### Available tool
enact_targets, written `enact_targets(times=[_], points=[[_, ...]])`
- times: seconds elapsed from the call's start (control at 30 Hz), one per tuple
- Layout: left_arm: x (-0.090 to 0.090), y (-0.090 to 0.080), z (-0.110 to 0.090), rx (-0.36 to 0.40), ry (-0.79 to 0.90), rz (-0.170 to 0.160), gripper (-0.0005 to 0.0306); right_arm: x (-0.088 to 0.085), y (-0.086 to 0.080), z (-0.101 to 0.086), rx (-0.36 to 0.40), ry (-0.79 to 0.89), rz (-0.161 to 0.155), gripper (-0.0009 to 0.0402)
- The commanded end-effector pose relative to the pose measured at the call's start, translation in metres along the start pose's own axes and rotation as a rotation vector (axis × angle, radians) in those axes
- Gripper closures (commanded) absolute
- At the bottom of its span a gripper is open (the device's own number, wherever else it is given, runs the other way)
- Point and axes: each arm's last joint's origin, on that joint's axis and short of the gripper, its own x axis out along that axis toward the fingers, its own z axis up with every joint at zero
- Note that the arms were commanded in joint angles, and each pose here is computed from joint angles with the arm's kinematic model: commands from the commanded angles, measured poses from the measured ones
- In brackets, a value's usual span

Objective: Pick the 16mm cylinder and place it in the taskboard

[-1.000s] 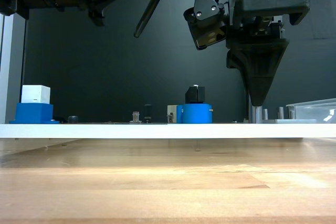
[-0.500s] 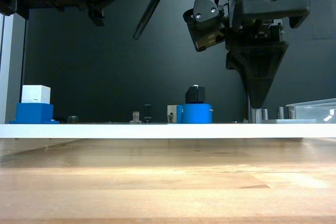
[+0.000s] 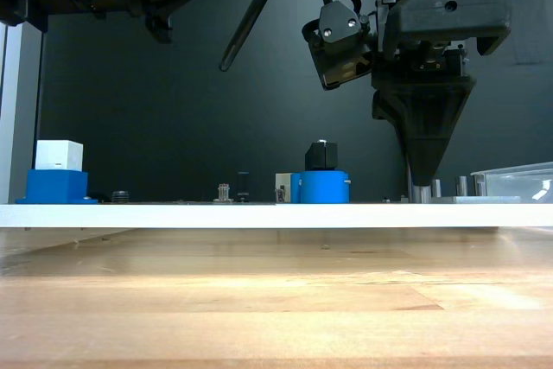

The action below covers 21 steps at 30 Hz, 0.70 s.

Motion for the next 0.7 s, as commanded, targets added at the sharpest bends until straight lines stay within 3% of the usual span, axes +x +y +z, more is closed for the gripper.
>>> enact_targets(times=[0.03,0.7], points=[[0.0,0.0,0.0002,0.0,-0.001,0.0,0.03,0.0027,-0.0001,-0.0006,0.0,-0.005,0.002,0.0375],[0.0,0.0,0.0002,0.0,-0.001,0.0,0.03,0.0069,0.0004,-0.0014,-0.002,-0.016,0.01,0.0365]])
